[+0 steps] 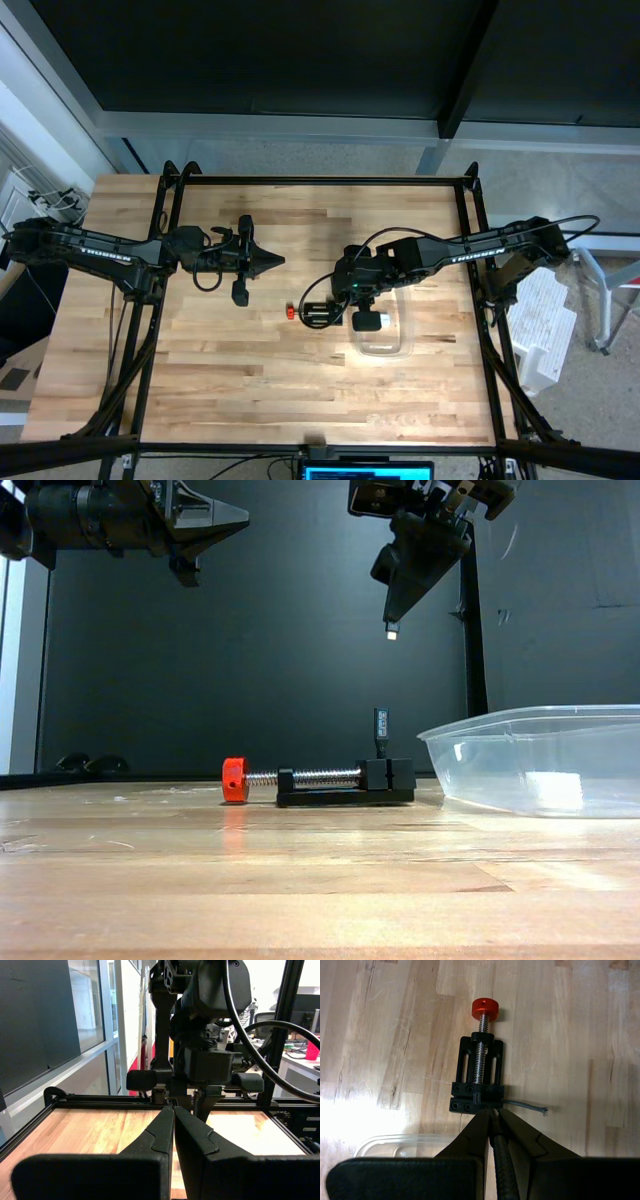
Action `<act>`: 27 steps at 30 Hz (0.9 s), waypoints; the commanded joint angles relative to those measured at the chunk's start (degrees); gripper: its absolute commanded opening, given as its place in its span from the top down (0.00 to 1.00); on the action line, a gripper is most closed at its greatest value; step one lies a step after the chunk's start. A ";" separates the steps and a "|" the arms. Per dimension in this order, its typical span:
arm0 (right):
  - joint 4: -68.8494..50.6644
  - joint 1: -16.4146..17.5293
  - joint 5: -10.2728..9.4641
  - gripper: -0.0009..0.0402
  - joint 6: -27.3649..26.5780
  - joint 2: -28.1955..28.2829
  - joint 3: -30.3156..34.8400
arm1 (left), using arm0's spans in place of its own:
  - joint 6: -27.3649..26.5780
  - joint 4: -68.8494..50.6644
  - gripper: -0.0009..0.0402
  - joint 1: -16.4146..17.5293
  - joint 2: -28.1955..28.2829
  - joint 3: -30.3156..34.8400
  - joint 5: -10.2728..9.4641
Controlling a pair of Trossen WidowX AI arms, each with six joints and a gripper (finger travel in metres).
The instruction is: Remove the USB-C connector from taskboard and place in the container
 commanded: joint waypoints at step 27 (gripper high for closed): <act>2.21 1.25 1.18 0.98 5.90 -9.70 -22.88 | 0.02 0.02 0.98 0.00 0.00 0.00 0.00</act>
